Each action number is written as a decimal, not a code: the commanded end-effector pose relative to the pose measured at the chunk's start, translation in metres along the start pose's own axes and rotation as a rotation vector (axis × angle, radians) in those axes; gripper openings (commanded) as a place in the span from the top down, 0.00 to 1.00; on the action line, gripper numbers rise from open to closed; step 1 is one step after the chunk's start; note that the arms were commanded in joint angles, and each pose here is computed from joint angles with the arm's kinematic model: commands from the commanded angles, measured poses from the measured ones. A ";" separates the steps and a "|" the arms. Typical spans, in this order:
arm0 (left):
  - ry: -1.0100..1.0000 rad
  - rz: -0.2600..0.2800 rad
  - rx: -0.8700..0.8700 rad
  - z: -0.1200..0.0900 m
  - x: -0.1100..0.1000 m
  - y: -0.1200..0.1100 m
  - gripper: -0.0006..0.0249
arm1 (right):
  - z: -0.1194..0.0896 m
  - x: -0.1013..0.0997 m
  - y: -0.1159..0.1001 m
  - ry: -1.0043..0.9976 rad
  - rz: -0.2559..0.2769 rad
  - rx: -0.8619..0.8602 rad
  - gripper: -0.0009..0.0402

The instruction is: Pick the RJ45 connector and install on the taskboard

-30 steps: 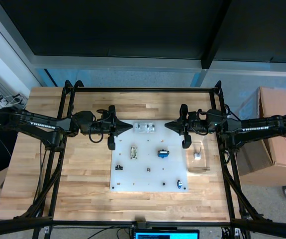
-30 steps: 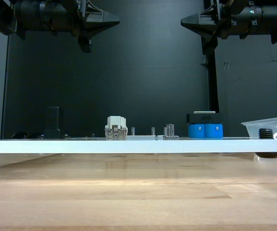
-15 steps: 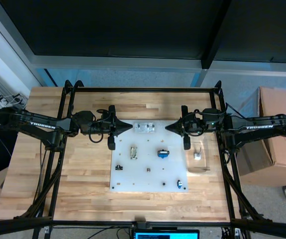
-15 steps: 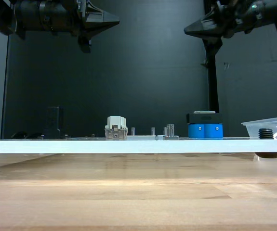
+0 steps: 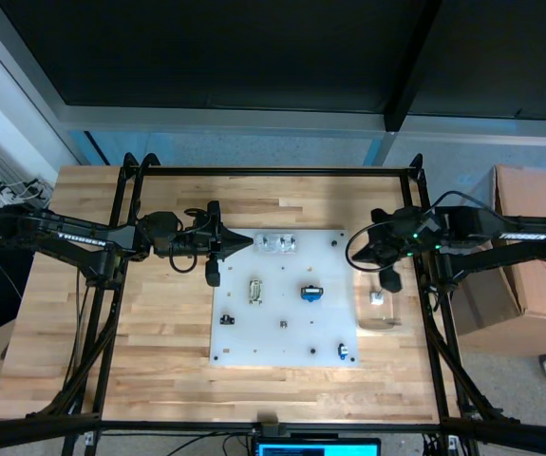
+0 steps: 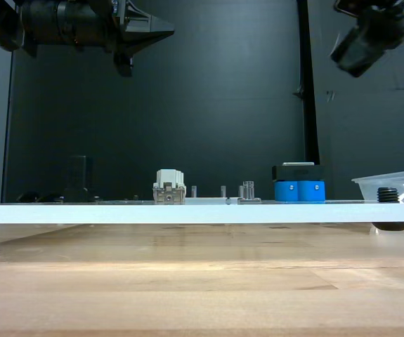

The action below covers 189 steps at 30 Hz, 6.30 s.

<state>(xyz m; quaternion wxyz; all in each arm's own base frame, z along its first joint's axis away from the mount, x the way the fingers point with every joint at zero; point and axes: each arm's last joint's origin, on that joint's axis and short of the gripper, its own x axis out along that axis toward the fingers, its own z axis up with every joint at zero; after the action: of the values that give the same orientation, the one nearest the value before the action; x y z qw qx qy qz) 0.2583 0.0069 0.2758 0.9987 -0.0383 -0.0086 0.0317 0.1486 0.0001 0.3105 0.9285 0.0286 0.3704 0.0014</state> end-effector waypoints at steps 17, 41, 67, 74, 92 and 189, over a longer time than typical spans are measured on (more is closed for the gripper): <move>0.000 0.000 0.000 0.000 0.000 0.000 0.98 | -0.012 -0.028 0.001 0.531 -0.035 0.042 0.93; 0.000 0.000 0.000 0.000 0.000 0.000 0.97 | -0.054 0.060 0.026 0.667 -0.018 0.039 0.58; 0.000 0.000 0.000 0.000 0.000 0.000 0.98 | -0.084 0.082 0.027 0.671 -0.033 0.123 0.59; 0.000 0.000 0.000 0.000 0.000 0.000 0.98 | -0.086 0.085 0.029 0.652 -0.025 0.124 0.61; 0.000 0.000 0.000 0.000 0.000 0.000 0.98 | -0.089 0.086 0.030 0.659 -0.009 0.129 0.96; 0.000 0.000 0.000 0.000 0.000 0.000 0.98 | -0.006 0.120 0.187 0.557 0.016 -0.046 0.98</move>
<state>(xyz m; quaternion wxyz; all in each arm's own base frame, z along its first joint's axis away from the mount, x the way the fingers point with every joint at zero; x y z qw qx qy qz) 0.2583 0.0069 0.2757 0.9987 -0.0385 -0.0082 0.0319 0.2356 0.1905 0.2346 0.7937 0.0103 0.6076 0.0269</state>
